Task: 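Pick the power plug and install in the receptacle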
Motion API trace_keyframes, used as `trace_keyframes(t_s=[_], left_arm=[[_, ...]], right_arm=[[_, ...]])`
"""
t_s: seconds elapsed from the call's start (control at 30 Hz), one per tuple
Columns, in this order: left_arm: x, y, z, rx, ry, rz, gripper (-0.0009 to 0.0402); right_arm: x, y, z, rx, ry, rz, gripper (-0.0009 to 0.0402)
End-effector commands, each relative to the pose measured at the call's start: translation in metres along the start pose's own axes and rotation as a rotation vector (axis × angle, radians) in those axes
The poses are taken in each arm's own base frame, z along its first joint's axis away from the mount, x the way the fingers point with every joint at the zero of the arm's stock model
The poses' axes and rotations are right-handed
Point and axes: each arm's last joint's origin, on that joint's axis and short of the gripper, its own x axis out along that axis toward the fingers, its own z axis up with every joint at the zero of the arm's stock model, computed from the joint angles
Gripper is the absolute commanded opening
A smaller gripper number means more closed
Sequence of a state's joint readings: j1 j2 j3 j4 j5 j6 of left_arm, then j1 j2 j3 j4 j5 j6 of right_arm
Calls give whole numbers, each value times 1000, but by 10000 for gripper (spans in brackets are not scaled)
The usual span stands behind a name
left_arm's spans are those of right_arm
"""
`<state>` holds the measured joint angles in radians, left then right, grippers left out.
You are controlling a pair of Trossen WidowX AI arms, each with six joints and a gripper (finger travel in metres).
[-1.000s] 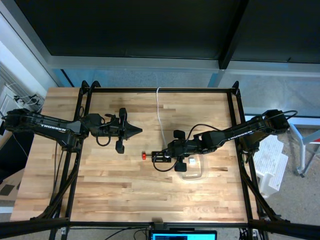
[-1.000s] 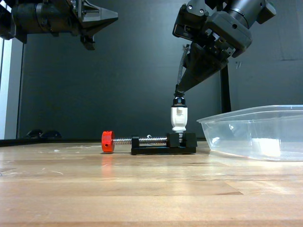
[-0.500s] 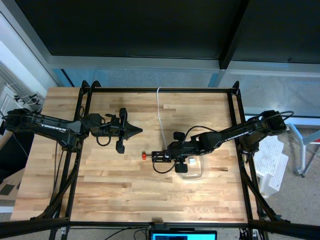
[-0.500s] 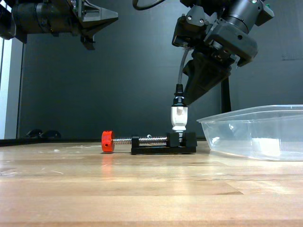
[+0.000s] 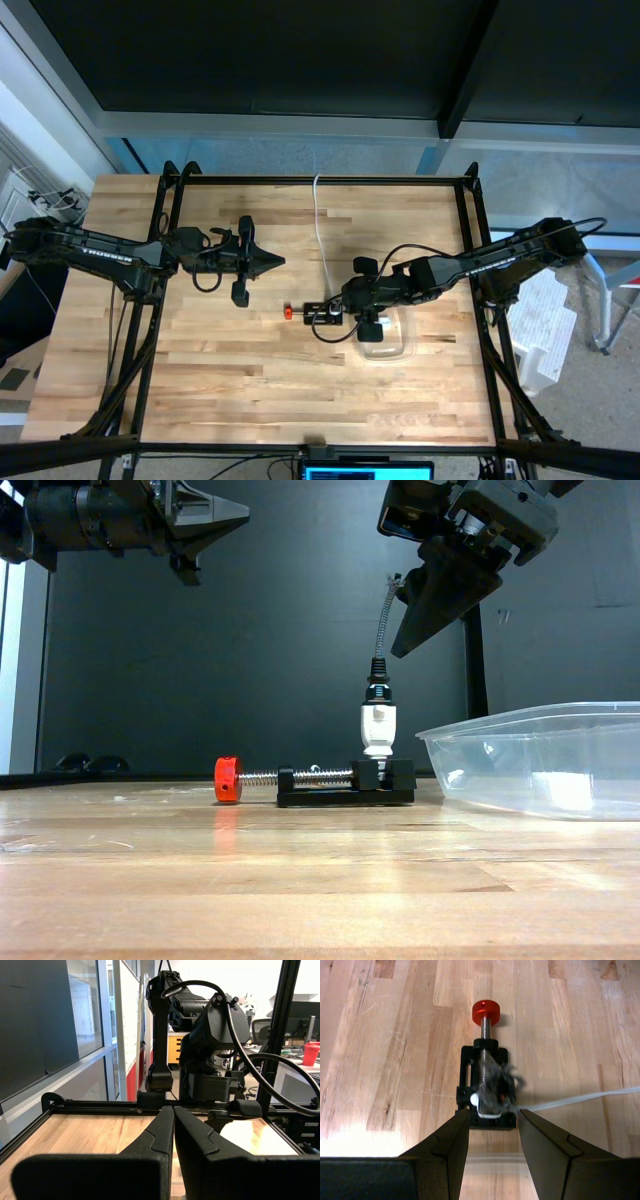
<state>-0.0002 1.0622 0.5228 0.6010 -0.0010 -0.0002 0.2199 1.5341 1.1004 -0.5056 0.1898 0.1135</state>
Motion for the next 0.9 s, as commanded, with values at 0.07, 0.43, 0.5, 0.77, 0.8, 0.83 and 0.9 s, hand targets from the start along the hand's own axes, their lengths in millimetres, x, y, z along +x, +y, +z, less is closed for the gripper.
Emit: trace_keyframes(t_s=[0.07, 0.43, 0.5, 0.77, 0.8, 0.83, 0.9], left_arm=[[0, 0, 0, 0, 0, 0, 0], [0, 0, 0, 0, 0, 0, 0], [0, 0, 0, 0, 0, 0, 0], [0, 0, 0, 0, 0, 0, 0], [0, 0, 0, 0, 0, 0, 0], [0, 0, 0, 0, 0, 0, 0], [0, 0, 0, 0, 0, 0, 0]], right_arm=[[-3, -1, 0, 1, -1, -1, 132], [-59, -18, -6, -3, -176, -29, 25], [-70, -23, -8, -2, -222, -33, -5], [-97, -45, -21, 44, -469, -69, 1], [-100, -47, -23, 49, -506, -70, 1], [-102, -50, -25, 56, -541, -62, -1], [-103, -56, -29, 72, -612, -38, 0]])
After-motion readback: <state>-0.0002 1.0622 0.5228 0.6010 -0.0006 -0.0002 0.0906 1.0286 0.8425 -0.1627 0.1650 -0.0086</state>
